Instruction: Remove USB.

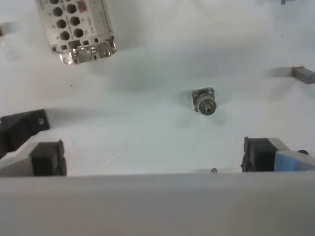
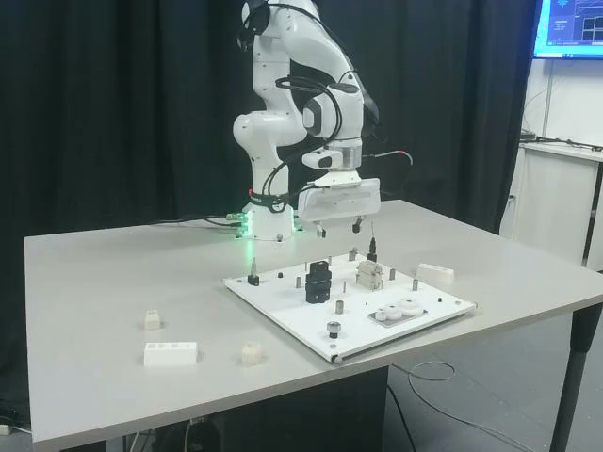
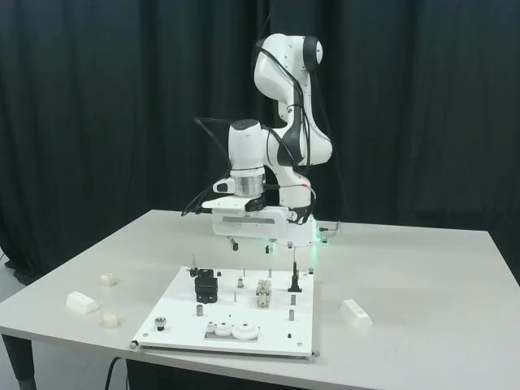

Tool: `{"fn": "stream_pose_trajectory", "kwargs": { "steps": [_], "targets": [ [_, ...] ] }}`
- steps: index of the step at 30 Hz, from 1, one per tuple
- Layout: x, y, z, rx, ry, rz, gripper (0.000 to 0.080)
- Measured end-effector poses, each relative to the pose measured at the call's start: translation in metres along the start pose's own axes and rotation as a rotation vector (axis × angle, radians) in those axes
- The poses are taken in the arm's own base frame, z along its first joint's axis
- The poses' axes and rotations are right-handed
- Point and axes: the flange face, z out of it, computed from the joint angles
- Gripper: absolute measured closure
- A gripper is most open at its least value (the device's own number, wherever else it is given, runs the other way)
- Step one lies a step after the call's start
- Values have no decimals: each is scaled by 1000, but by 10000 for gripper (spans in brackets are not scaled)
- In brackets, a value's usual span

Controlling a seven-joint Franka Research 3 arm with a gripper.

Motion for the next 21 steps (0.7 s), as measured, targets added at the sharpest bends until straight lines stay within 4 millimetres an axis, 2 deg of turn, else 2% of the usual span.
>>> {"fn": "stream_pose_trajectory", "kwargs": {
  "steps": [21],
  "targets": [
    [4,5,3,20,-26,-6,3]
  ]
}}
